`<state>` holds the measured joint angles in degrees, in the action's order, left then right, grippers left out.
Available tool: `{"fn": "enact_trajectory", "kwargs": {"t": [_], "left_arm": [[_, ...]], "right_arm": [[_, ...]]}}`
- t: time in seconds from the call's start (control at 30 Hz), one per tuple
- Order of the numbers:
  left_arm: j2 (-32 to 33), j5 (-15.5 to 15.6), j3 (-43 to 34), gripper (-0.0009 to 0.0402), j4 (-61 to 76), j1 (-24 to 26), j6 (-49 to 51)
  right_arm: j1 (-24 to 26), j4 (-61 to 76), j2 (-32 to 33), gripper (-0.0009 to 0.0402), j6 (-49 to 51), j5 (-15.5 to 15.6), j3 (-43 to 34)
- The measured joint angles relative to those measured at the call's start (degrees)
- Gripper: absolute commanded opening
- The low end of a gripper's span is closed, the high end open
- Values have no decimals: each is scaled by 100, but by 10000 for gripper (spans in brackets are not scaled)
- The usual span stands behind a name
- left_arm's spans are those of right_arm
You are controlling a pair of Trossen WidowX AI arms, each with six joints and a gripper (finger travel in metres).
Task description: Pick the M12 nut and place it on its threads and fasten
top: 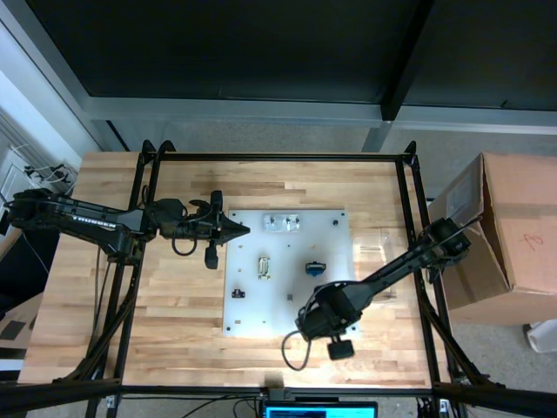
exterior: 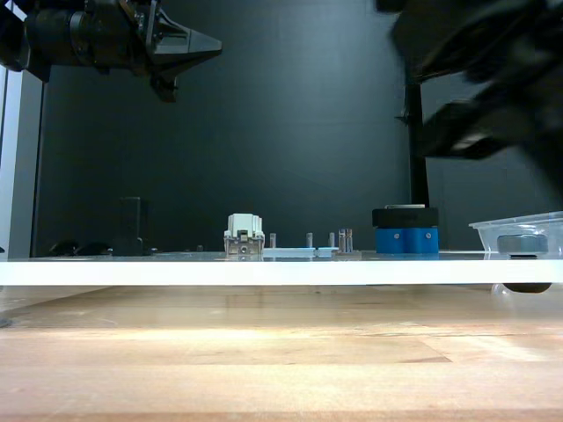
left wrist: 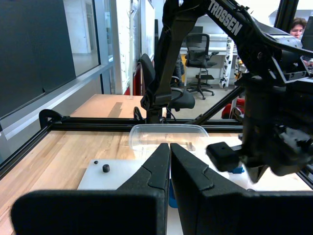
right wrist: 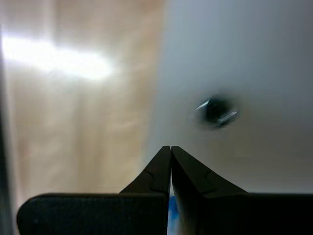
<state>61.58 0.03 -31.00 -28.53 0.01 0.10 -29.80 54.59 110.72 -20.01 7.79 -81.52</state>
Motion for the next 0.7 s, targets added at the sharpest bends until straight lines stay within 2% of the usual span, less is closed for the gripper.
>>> {"fn": "enact_trajectory", "kwargs": {"t": [0.03,0.1,0.27,0.33,0.7], "left_arm": [[0,0,0,0,0,0,2],[0,0,0,0,-2,0,0],[0,0,-2,0,-2,0,0],[0,0,0,0,-2,0,2],[0,0,0,0,-2,0,2]], "right_arm": [[-11,42,-13,0,0,-4,0],[0,39,-35,0,-2,-238,0],[7,63,-39,0,-232,-1440,0],[0,59,-42,0,-339,-1679,0],[-7,-299,-44,0,-348,-1720,59]]}}
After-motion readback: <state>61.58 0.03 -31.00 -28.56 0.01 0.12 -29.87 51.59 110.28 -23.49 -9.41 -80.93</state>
